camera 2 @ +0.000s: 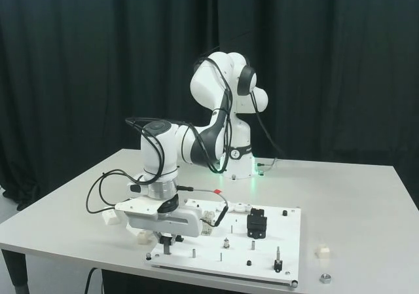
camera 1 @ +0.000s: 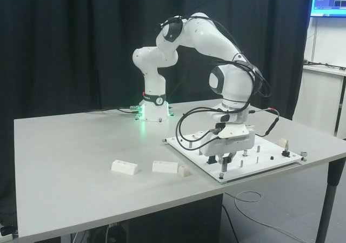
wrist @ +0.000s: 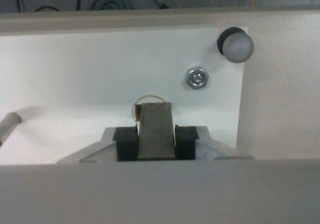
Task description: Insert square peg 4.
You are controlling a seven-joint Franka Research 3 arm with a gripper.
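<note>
My gripper (wrist: 156, 145) is shut on a grey square peg (wrist: 156, 130), which stands between the two black pads (wrist: 125, 143). The peg's tip hangs just over the white board (wrist: 100, 69), next to a thin round ring (wrist: 148, 100) on it. In the first room view the gripper (camera 1: 224, 159) points down over the near corner of the board (camera 1: 270, 164). The second room view shows the gripper (camera 2: 167, 241) low over the board's (camera 2: 288, 241) front left corner. Whether the peg touches the board is hidden.
A hex nut (wrist: 198, 78) and a round grey knob (wrist: 237, 45) are on the board near its edge. Upright pins (camera 2: 277, 261) and a black fixture (camera 2: 256, 223) stand further along it. Two white blocks (camera 1: 125, 167) (camera 1: 165, 167) lie on the grey table beside the board.
</note>
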